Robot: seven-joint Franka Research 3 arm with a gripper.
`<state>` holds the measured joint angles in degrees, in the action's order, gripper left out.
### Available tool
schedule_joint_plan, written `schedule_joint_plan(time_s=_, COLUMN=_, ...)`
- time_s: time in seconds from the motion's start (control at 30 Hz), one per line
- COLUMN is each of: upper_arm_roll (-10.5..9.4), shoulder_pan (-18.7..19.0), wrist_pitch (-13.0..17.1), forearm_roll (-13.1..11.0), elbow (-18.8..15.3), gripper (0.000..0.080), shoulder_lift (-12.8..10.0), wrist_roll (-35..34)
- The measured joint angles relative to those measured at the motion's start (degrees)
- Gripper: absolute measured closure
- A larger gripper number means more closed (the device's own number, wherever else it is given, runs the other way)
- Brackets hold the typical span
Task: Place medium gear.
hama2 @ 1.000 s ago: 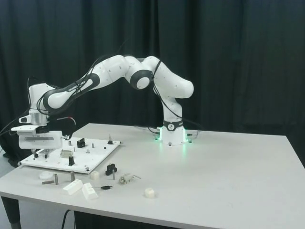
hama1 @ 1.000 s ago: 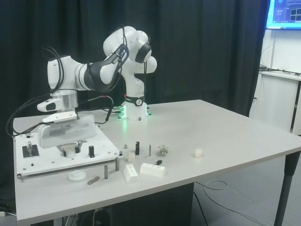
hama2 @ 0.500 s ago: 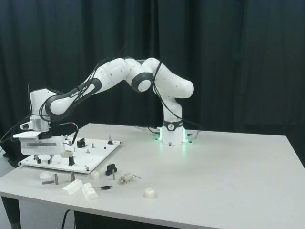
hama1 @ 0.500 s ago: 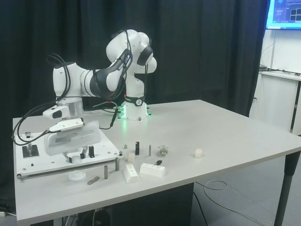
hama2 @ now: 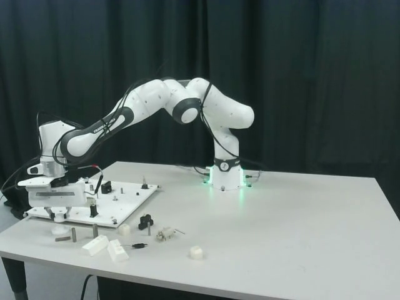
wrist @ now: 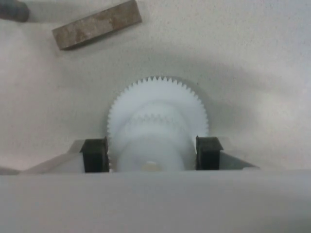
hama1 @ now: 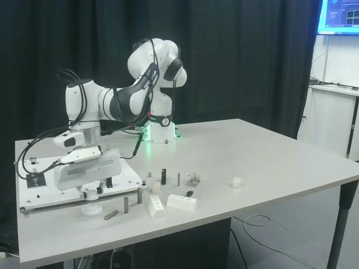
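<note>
- a grey surface (hama1: 269, 157) stands before black curtains, with the white arm's base (hama1: 159, 130) bolted near the rear edge, ringed by a green glow.
- the medium gear (wrist: 156, 127), white and toothed, lies flat on the surface just beside the near edge of the white board (hama1: 50, 193).
- in the wrist view the gripper (wrist: 153, 154) has its jaws spread to either side of the gear's raised hub; whether the black pads (wrist: 95, 155) touch it, i cannot tell.
- a short dark bar (wrist: 96, 24) lies on the surface near the gear, apart from it.
- further from the gear along the front of the surface lie two white blocks (hama1: 171, 204), a small black post (hama1: 163, 176), and a small white cube (hama1: 236, 181) well apart.
</note>
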<state>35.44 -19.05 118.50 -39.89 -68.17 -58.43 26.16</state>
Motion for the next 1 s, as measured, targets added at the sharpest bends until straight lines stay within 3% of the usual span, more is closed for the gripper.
schedule_joint_plan(time_s=0.7, upper_arm_roll=0.22, shoulder_pan=-0.1, wrist_pitch=-0.9, forearm_roll=0.1, elbow=1.9, gripper=0.0412, shoulder_lift=-1.1, wrist_roll=-0.1)
schedule_joint_plan(time_s=0.73, upper_arm_roll=0.27, shoulder_pan=-0.1, wrist_pitch=-1.2, forearm_roll=0.1, elbow=2.3, gripper=0.0196, shoulder_lift=-1.1, wrist_roll=-0.3)
schedule_joint_plan(time_s=0.87, upper_arm_roll=0.54, shoulder_pan=-0.1, wrist_pitch=-2.7, forearm_roll=0.1, elbow=3.8, gripper=0.0196, shoulder_lift=-1.1, wrist_roll=-1.5)
schedule_joint_plan(time_s=0.9, upper_arm_roll=0.69, shoulder_pan=-0.1, wrist_pitch=-3.3, forearm_roll=0.1, elbow=4.1, gripper=0.0045, shoulder_lift=-1.1, wrist_roll=-1.8)
schedule_joint_plan(time_s=1.0, upper_arm_roll=1.36, shoulder_pan=0.0, wrist_pitch=-5.0, forearm_roll=0.1, elbow=5.3, gripper=0.0045, shoulder_lift=-1.1, wrist_roll=-2.6)
